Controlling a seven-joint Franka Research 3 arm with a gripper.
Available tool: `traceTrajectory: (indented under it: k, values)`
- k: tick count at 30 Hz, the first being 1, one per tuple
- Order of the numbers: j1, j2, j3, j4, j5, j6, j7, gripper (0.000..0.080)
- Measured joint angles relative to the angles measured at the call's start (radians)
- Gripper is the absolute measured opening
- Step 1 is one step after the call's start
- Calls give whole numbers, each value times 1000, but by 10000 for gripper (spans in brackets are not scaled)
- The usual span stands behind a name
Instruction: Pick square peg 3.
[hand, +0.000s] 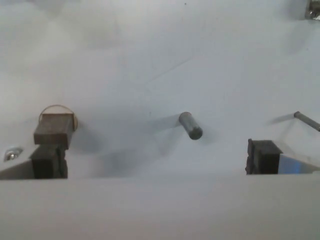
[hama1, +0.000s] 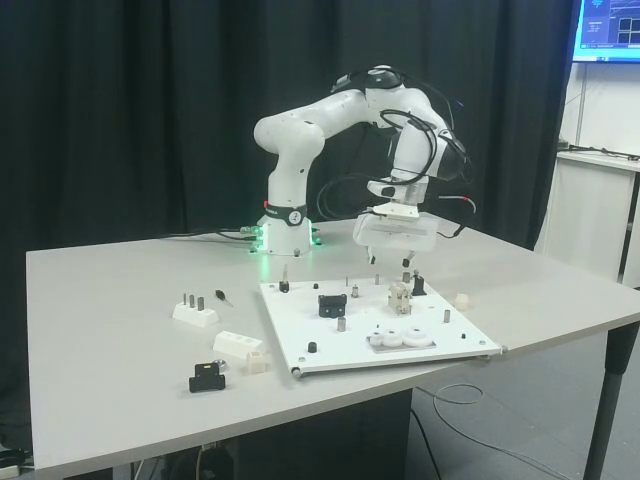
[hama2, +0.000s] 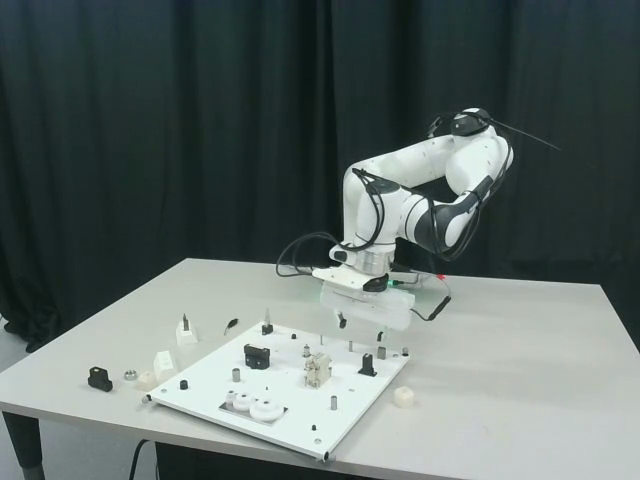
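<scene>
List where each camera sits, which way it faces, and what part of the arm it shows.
Wrist view: on the wrist, looking down at the white board; both fingers, spread apart, flank a grey pin.
First room view: in front of the table, facing the arm and its base; the gripper hangs over the board.
Second room view: off another side of the table, with the arm reaching over the board.
Both room views share the whole arm, table and board.
</scene>
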Motion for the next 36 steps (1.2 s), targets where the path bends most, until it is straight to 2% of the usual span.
traceTrajectory:
  k: [8,28,36]
  values:
    - [0,0,-18,3,-8,6,-8,800]
    - [-4,0,-87,15,-48,2,-33,800]
    - [-26,0,-97,25,-50,2,-64,800]
